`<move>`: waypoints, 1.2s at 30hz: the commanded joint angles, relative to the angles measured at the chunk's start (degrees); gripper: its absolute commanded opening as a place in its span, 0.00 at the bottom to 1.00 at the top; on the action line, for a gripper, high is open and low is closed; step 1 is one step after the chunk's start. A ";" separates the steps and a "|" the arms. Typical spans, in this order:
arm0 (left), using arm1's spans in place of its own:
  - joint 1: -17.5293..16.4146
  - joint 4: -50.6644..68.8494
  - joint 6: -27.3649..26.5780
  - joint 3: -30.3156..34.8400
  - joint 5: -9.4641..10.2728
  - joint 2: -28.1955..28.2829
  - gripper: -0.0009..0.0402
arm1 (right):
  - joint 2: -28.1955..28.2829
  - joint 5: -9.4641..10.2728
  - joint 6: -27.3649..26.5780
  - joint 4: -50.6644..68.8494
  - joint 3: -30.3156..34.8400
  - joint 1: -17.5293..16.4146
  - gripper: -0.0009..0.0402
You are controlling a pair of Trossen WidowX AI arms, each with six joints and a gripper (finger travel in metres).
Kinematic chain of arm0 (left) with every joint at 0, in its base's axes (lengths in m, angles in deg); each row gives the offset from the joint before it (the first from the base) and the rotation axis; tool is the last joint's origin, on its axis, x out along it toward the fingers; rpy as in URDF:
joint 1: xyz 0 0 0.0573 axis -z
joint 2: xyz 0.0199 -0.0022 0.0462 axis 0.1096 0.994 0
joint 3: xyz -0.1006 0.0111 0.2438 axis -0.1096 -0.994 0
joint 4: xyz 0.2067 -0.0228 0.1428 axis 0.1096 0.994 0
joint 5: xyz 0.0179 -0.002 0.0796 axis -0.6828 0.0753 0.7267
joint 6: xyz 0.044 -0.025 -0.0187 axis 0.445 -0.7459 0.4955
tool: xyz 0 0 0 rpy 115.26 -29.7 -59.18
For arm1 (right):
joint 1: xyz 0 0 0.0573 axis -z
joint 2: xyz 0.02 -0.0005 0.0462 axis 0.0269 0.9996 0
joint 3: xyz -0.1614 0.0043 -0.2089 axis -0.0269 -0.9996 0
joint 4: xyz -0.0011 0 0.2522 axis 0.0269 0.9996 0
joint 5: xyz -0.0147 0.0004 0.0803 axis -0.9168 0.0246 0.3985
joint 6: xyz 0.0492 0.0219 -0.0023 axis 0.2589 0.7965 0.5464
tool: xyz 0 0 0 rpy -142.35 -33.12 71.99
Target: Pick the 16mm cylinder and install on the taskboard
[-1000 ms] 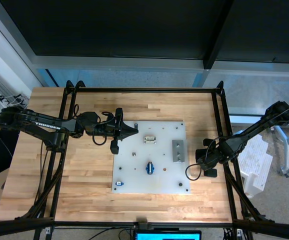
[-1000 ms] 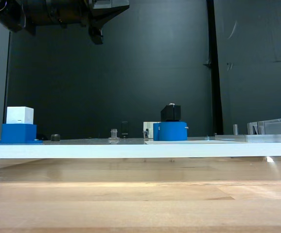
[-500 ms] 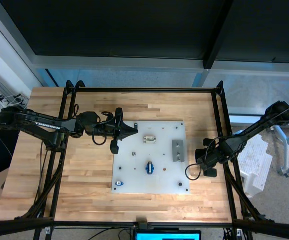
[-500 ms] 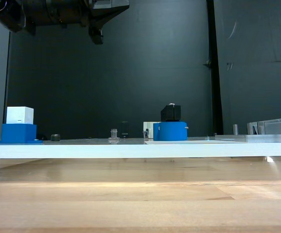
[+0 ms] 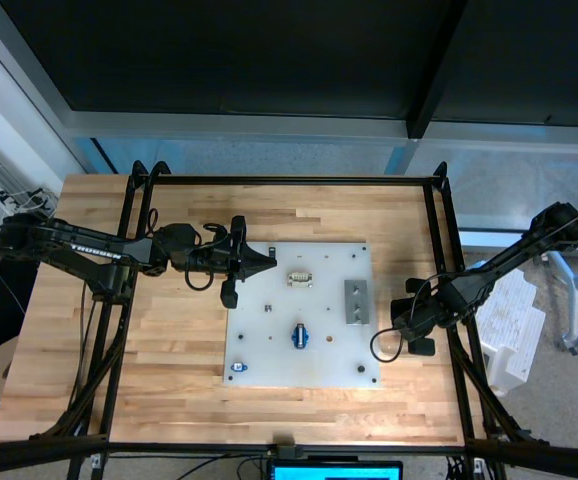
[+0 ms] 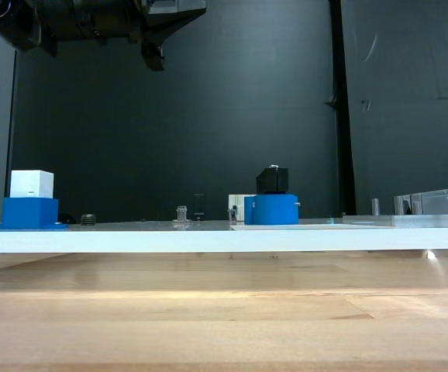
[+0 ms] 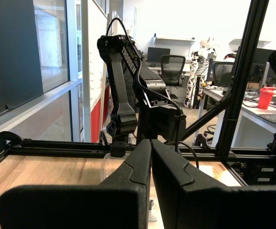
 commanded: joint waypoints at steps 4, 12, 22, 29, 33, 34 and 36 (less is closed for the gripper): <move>0.00 0.00 0.00 0.00 0.00 0.00 0.02 | -0.42 -0.35 0.02 2.12 1.60 0.00 0.02; 0.00 0.00 0.02 0.00 0.00 0.00 0.02 | -1.62 -0.37 0.04 7.17 5.03 0.00 0.02; 0.00 0.00 0.02 0.00 0.00 0.00 0.02 | -4.00 -0.50 0.04 22.21 16.20 0.00 0.02; -0.02 0.00 0.02 0.00 0.00 0.00 0.02 | -4.09 -0.48 0.04 30.03 24.74 0.00 0.02; -0.02 0.00 0.02 0.00 0.00 0.00 0.02 | -4.09 -0.50 0.04 32.24 27.96 0.00 0.02; 0.00 0.00 0.02 0.00 0.00 0.00 0.02 | -4.09 -0.50 0.04 32.39 28.50 0.00 0.02; -0.02 0.00 0.00 0.00 0.00 0.00 0.02 | -4.09 -0.48 0.04 32.46 29.24 0.00 0.02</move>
